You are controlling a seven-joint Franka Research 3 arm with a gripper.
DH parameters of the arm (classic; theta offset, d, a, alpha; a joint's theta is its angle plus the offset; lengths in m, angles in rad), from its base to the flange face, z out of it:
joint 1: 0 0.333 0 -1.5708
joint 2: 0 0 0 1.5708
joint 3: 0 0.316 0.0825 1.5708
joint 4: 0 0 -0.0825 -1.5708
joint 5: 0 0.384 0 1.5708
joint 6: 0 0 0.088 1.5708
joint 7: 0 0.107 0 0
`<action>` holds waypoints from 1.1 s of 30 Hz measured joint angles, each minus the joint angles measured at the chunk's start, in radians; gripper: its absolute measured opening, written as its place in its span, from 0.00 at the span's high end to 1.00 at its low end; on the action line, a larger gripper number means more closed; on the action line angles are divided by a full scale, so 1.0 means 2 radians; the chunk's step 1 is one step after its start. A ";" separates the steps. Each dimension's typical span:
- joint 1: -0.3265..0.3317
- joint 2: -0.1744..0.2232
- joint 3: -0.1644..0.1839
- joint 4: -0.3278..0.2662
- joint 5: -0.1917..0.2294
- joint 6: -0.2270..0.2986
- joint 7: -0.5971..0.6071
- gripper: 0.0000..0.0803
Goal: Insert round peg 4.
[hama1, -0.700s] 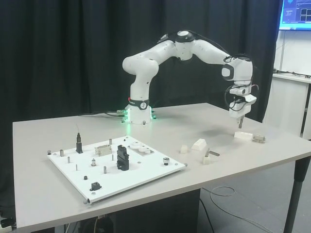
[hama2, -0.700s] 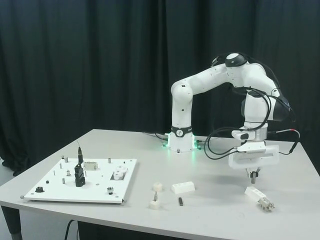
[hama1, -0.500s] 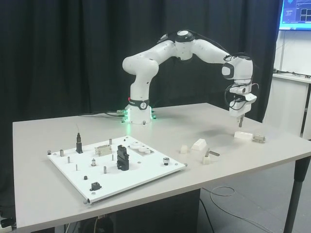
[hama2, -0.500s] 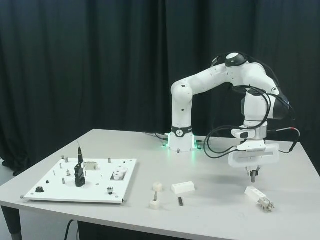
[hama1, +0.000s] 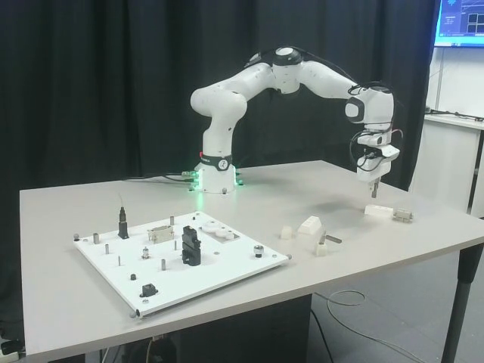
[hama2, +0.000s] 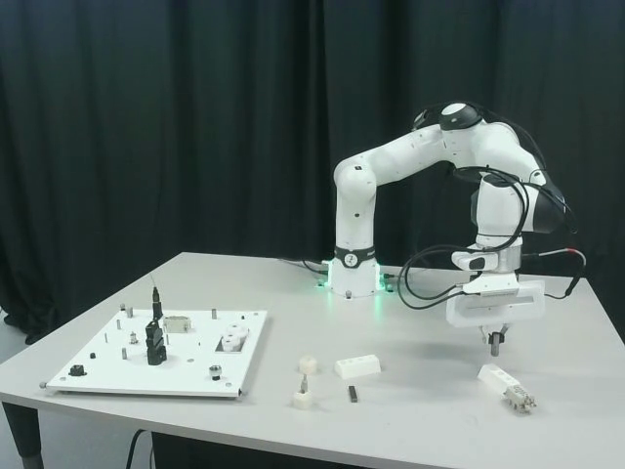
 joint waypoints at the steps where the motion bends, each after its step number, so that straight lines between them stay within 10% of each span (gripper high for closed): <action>1: 0.000 0.000 0.000 0.000 0.000 0.000 0.000 0.81; 18: -0.008 0.000 0.000 -0.001 -0.002 0.000 0.029 0.81; 33: -0.033 0.000 -0.032 -0.011 -0.060 0.005 0.049 0.81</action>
